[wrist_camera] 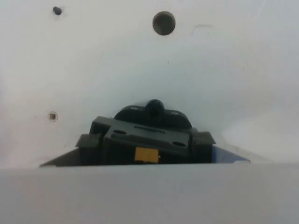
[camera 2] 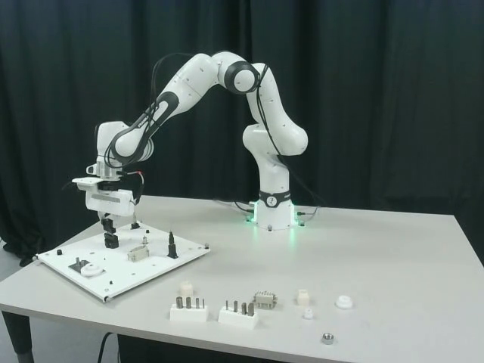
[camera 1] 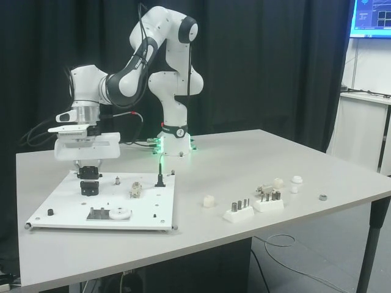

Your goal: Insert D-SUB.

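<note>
Wrist view, Franka rig: you see the black D-SUB plug (wrist_camera: 147, 135) sitting directly beneath the hand (wrist_camera: 147, 158), its long axis running crosswise to the camera's line of sight, over the white board (wrist_camera: 140, 60). Whether the plug is already seated in a socket or only resting over one, the frames do not show.

From the first room camera, the hand (camera 1: 89, 174) hangs straight above the black connector block (camera 1: 89, 187) near the board's (camera 1: 153, 201) far left corner, at roughly 10 o'clock on the plate. The fingers appear closed on the plug from above, though how tightly you cannot tell. The second room camera shows the same stack: hand (camera 2: 108, 224) above, plug (camera 2: 111, 240) below, board (camera 2: 181, 253) underneath.

Judged from this alignment, the coming move turns on a straight vertical press, with the plug's long axis kept square to its seat.

Outward, a small fixture (camera 1: 135, 190) and a black post (camera 1: 160, 179) stand at 3 o'clock of the hand. Loose white parts (camera 1: 238, 210) lie well apart on the grey worktop (camera 1: 275, 159).
</note>
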Controlling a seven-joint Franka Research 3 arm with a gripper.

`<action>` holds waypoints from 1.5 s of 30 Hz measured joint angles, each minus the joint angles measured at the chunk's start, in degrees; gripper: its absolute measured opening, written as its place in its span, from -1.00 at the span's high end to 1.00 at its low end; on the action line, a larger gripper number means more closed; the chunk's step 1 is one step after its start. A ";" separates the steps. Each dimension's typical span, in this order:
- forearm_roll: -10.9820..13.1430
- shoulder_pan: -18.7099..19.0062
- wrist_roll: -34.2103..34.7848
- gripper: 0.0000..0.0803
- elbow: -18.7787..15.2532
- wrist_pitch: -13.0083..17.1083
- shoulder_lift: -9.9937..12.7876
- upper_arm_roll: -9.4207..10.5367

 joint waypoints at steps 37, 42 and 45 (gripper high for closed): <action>0.55 0.21 0.12 0.01 -0.07 2.57 1.30 0.45; 0.55 0.21 0.17 0.01 -0.18 2.16 1.11 0.29; 0.54 0.21 0.17 0.01 -0.34 1.95 0.87 0.22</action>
